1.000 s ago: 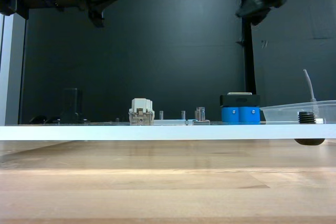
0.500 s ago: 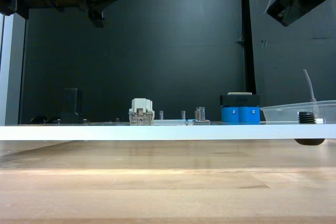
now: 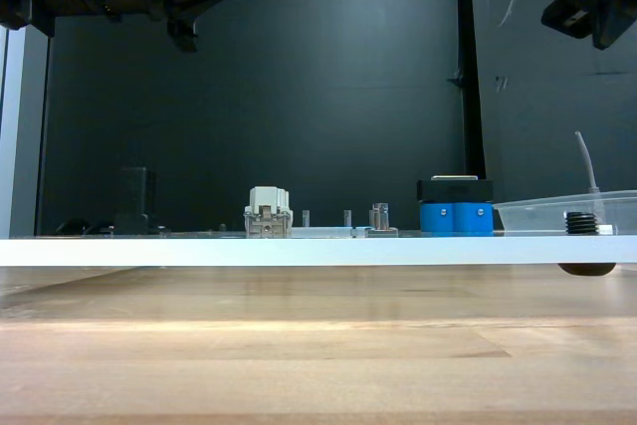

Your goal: Pick the RJ45 connector and install on taskboard

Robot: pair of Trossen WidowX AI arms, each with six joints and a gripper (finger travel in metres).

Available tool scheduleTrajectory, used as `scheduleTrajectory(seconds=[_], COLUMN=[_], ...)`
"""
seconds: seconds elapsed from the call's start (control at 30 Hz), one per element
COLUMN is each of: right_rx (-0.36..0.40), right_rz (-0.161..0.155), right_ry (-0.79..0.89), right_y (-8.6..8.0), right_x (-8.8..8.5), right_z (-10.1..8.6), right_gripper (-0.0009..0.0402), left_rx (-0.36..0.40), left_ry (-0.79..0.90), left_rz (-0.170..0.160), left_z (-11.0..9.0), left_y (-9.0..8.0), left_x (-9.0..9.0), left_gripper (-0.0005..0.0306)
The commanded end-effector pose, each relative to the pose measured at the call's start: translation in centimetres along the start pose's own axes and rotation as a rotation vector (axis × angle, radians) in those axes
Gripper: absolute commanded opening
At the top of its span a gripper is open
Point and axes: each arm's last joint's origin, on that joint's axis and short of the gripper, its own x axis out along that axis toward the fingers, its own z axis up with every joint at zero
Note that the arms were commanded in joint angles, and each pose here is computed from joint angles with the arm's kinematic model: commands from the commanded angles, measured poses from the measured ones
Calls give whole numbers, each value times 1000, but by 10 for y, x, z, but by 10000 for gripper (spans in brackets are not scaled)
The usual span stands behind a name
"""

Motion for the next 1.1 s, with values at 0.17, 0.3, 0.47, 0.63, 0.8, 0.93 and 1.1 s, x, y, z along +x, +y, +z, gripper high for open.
scheduleTrajectory(seconds=[0.17, 0.3, 0.47, 0.63, 0.8, 0.93, 1.1], right_rx=[29, 5, -35, -32, -2, 10, 20], right_rz=[-5, -6, -10, -6, -1, 3, -5], right_ry=[99, 135, 169, 223, 244, 260, 245], right_y=[-12, -19, -27, -32, -33, -34, -36], right_x=[6, 10, 16, 29, 46, 61, 74], right_z=[-3, -2, 0, 1, -4, -8, -10], right_gripper=[0, 0, 0, 0, 1, 22, 78], left_rx=[0, 0, 0, 0, 0, 0, 0], left_ry=[0, 0, 0, 0, 0, 0, 0], left_rz=[0, 0, 0, 0, 0, 0, 0], left_z=[0, 0, 0, 0, 0, 0, 0], left_y=[0, 0, 0, 0, 0, 0, 0], left_x=[0, 0, 0, 0, 0, 0, 0], left_gripper=[0, 0, 0, 0, 0, 0, 0])
